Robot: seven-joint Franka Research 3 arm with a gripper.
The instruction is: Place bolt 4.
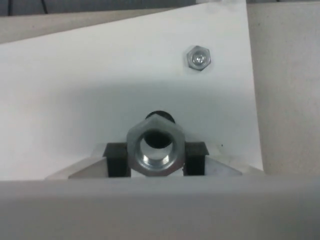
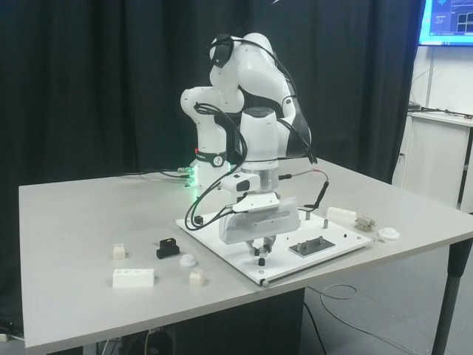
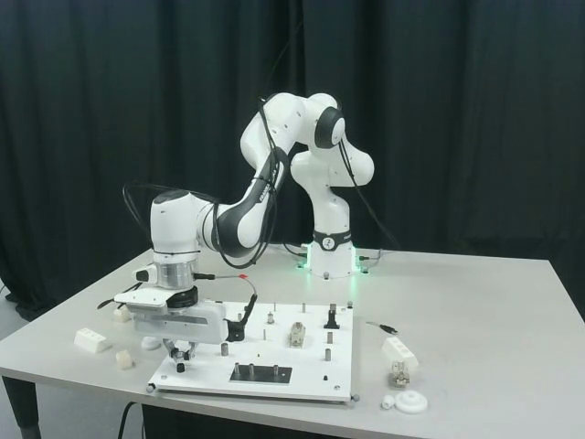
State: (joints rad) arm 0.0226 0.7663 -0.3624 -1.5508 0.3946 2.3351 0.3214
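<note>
My gripper (image 1: 155,162) is shut on a grey hex-headed bolt (image 1: 155,147), which is clamped between the black pads (image 1: 116,160) and pointing down. It hangs over the white board (image 1: 75,100) near one corner. A black spot (image 1: 161,117) shows just past the bolt's head; I cannot tell whether it is a hole or the bolt's tip. In the first room view the gripper (image 2: 259,253) is low over the board's (image 2: 284,265) front corner. In the second room view the gripper (image 3: 180,355) is above the board's (image 3: 311,375) near left corner.
Another hex bolt (image 1: 198,57) sits in the board close to its edge. A dark plate with pegs (image 2: 316,246) and several upright pins stand on the board. Small white blocks (image 2: 134,278) and a black part (image 2: 168,248) lie on the grey table beside it.
</note>
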